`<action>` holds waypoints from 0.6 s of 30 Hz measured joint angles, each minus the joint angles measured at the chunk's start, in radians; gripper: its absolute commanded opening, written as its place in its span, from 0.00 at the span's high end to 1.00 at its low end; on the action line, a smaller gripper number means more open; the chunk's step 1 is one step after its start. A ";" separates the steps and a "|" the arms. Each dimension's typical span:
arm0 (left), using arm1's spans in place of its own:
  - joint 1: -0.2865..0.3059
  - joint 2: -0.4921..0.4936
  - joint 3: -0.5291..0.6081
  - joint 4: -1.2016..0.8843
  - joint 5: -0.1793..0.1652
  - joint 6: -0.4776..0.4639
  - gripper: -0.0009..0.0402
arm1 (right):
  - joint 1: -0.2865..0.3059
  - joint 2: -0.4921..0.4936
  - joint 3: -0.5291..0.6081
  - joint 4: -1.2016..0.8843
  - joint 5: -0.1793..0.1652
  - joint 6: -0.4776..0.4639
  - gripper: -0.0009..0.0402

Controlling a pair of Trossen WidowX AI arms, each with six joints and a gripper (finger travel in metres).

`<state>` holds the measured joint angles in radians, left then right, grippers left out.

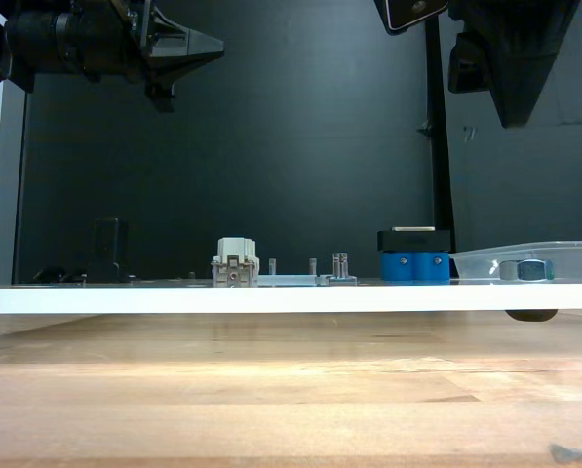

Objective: Unfasten the M12 fastener and place in the container

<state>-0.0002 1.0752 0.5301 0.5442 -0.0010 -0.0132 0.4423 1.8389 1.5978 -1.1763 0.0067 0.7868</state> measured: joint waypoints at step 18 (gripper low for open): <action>0.000 0.000 0.000 0.000 0.000 0.000 0.98 | 0.016 0.143 0.082 -0.001 -0.008 0.071 0.49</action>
<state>-0.0002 1.0752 0.5297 0.5442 -0.0013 -0.0135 0.4580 1.9823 1.6798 -1.1770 -0.0013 0.8581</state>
